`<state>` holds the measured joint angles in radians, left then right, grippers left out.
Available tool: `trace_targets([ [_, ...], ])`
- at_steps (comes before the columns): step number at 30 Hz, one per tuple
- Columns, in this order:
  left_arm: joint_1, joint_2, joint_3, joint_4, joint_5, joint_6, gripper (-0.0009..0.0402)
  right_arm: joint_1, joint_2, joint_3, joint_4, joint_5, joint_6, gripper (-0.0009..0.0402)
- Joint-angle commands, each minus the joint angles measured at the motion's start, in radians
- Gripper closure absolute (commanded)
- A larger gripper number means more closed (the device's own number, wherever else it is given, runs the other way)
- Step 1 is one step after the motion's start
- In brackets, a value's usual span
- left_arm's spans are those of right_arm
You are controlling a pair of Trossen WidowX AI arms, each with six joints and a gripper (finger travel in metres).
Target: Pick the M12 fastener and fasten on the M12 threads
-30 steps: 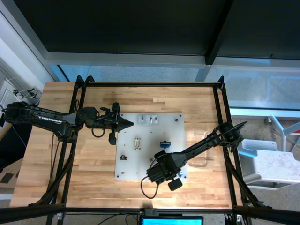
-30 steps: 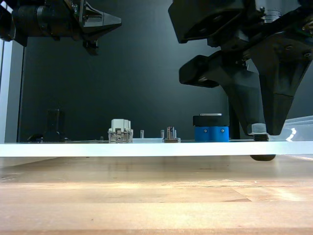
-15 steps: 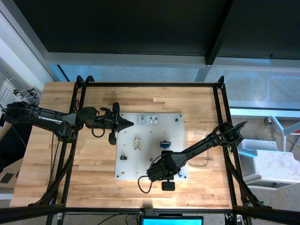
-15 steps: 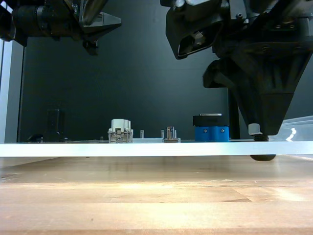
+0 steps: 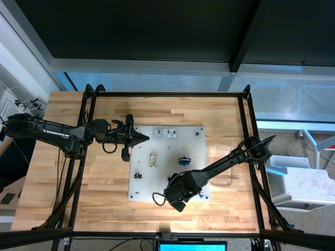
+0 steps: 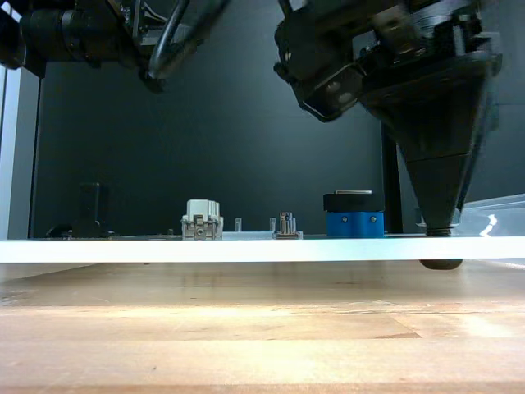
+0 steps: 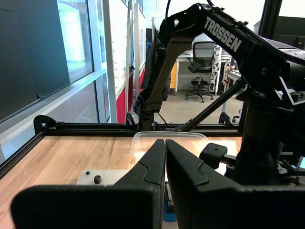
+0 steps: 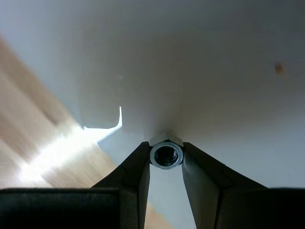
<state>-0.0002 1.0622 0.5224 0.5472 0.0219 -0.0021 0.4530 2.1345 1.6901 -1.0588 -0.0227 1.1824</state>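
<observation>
The silver M12 nut (image 8: 166,155) is pinched between the tips of my right gripper (image 8: 166,157), which is shut on it just above the white board (image 8: 214,71). In the low view the right gripper (image 6: 439,223) points straight down with its tip on top of the black ribbed stud (image 6: 440,232) at the board's near right edge. How far the nut sits on its stud I cannot tell. From above, the right gripper (image 5: 189,192) hides both nut and stud. My left gripper (image 5: 142,138) hangs shut and empty over the board's far left edge.
A blue connector (image 5: 184,161) stands on the board (image 5: 157,183) just beyond the right gripper. A clear tray (image 5: 222,167) lies right of the board. A grey connector block (image 6: 202,222) and a small silver post (image 6: 285,224) stand mid-board.
The right wrist has turned about its own axis, swinging its camera block round, while its tip stayed on the stud. The left arm has not moved.
</observation>
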Motion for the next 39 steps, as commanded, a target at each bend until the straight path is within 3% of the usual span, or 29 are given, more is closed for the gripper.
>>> trace_targets([
  [1,0.0,0.0,0.0,0.0,0.0,0.0,0.0393,-0.002,0.001,0.0,-0.002,0.004,0.097,0.0358],
  [7,0.0,0.0,0.0,0.0,0.0,0.0,0.0393,-0.002,0.001,0.0,-0.002,0.004,0.104,0.0358],
  [9,0.0,0.0,0.0,0.0,0.0,0.0,0.0393,-0.003,0.001,0.0,-0.002,0.004,0.159,0.0358],
  [16,0.0,0.0,0.0,0.0,0.0,0.0,0.0393,-0.004,0.001,0.0,-0.002,0.005,0.557,0.0358],
  [27,0.0,0.0,0.0,0.0,0.0,0.0,0.0393,-0.004,0.001,0.0,0.0,0.004,0.996,0.0358],
  [39,0.0,0.0,0.0,0.0,0.0,0.0,0.0393,-0.004,0.001,0.0,0.005,0.004,1.62,0.0358],
])
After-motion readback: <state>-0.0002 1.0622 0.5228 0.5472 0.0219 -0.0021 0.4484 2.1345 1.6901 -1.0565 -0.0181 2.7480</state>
